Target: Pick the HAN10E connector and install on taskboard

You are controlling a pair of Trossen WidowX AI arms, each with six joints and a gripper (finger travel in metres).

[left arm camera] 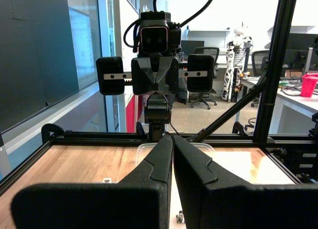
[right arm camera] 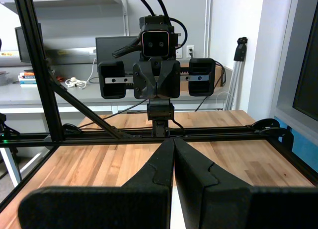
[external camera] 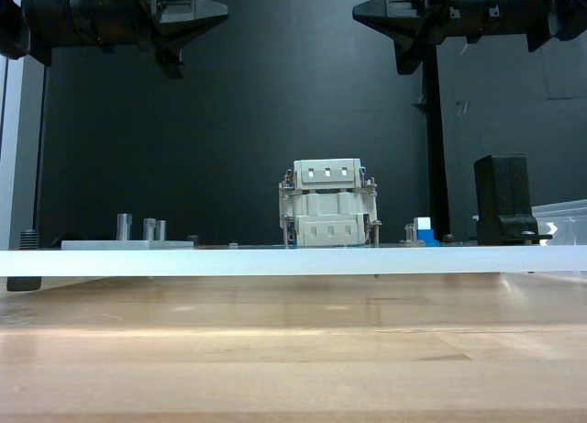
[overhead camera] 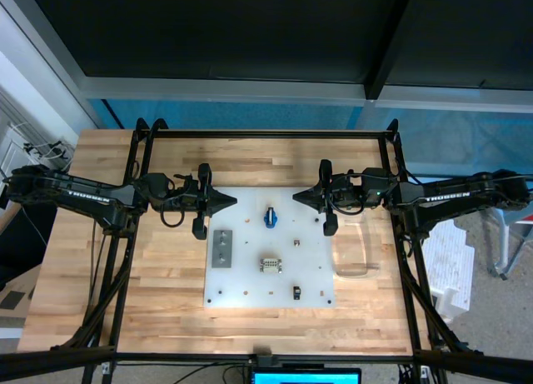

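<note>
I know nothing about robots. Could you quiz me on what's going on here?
1. True or false: the left gripper holds the HAN10E connector.
2. The connector sits: A on the taskboard; B in a gripper; C on the floor.
3. Fill in: both shut, the left gripper and the right gripper hover above the taskboard's ___ edge.
Key: 1 false; 2 A; 3 far.
</note>
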